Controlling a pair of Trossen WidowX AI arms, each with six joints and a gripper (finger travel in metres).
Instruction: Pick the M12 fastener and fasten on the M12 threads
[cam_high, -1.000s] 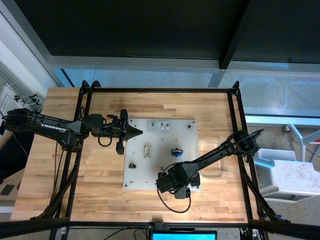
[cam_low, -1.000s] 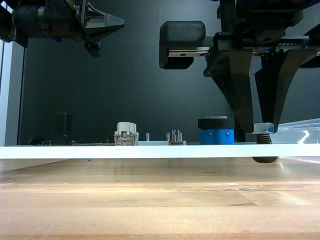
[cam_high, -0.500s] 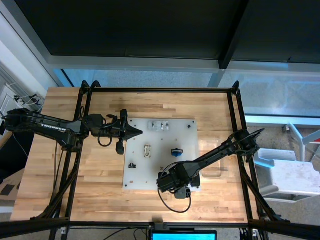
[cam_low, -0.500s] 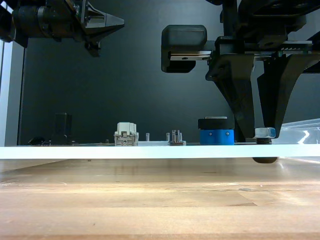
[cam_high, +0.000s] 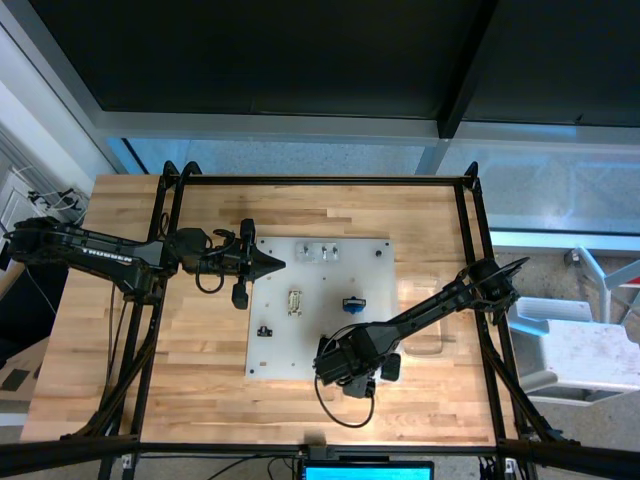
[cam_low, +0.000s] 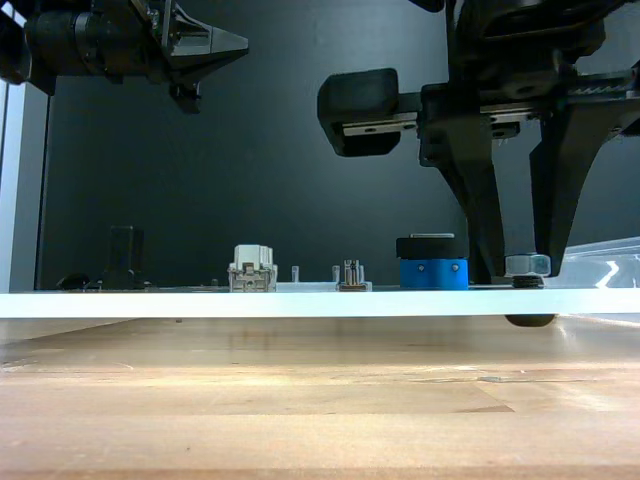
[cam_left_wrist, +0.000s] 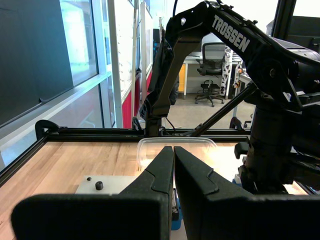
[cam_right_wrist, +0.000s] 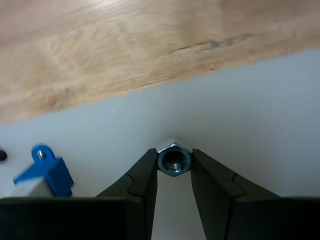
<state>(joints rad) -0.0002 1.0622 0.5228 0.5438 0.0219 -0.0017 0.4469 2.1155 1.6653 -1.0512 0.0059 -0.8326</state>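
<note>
Twists round since a second ago, taking the nut (cam_right_wrist: 174, 160) lower on its stud (cam_low: 527, 283). Keeps the right hand (cam_low: 522, 264) pinched on it to spin it down. Leaves the left hand (cam_high: 270, 264) closed, empty, high over the board (cam_high: 300, 345) at its left edge.

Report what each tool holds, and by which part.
Right tool pinches the nut across opposite sides, at the board's near right edge. Left tool, shut and raised at the board's left, holds nothing.

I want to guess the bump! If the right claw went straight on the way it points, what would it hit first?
Probably the black stud, just under the silver nut that the right claw grips; then the white board. The left claw hangs over the board's far left edge.
</note>
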